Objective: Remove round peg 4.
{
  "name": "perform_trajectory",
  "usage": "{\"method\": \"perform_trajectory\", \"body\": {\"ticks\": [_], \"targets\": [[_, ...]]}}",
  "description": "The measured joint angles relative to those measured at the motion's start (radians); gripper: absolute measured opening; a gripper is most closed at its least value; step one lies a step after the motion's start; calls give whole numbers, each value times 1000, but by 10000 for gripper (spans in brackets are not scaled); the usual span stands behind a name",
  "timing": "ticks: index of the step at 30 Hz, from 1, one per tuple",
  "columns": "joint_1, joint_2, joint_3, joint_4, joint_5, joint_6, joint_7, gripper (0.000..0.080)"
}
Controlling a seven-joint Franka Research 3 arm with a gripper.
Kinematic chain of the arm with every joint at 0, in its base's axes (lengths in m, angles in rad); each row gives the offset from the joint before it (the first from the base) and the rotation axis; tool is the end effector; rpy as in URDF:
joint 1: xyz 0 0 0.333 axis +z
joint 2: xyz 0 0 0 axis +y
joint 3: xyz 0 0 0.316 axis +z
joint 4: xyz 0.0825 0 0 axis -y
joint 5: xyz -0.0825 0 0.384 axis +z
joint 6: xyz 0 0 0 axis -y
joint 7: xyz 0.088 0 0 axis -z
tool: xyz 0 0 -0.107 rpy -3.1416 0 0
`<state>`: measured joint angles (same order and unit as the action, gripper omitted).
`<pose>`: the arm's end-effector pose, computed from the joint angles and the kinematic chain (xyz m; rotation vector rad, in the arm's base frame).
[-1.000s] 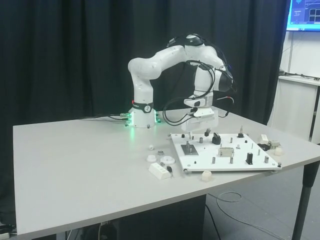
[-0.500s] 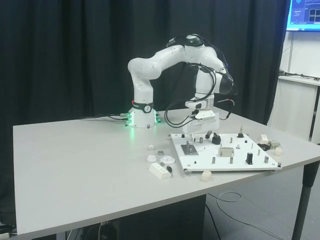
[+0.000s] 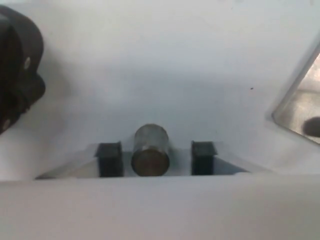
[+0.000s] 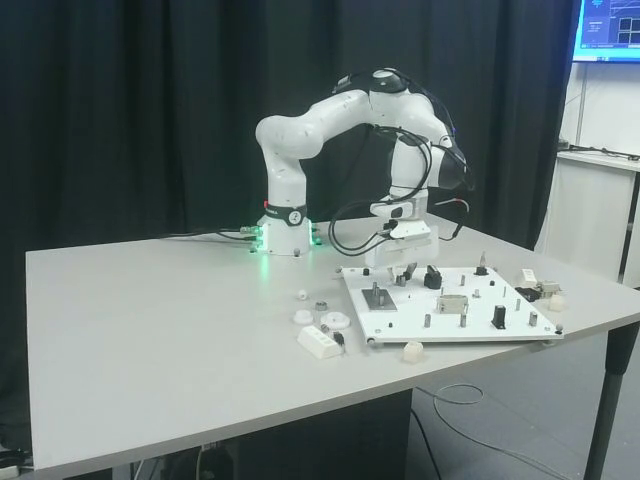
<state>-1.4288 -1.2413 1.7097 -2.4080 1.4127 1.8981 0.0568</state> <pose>0.4470 0.0998 0.2007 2.9277 -1.0642 -0.0239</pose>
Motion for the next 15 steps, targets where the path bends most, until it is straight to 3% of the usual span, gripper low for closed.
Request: {"method": "perform_trajectory", "body": {"ticks": [1, 5, 6, 15], "targets": [[0, 0, 0, 0, 1, 0, 0, 307], [1, 3, 0, 0, 6, 0, 0, 307], [1, 3, 0, 0, 6, 0, 0, 144], [2, 4, -3, 0, 6, 0, 10, 144]]}}
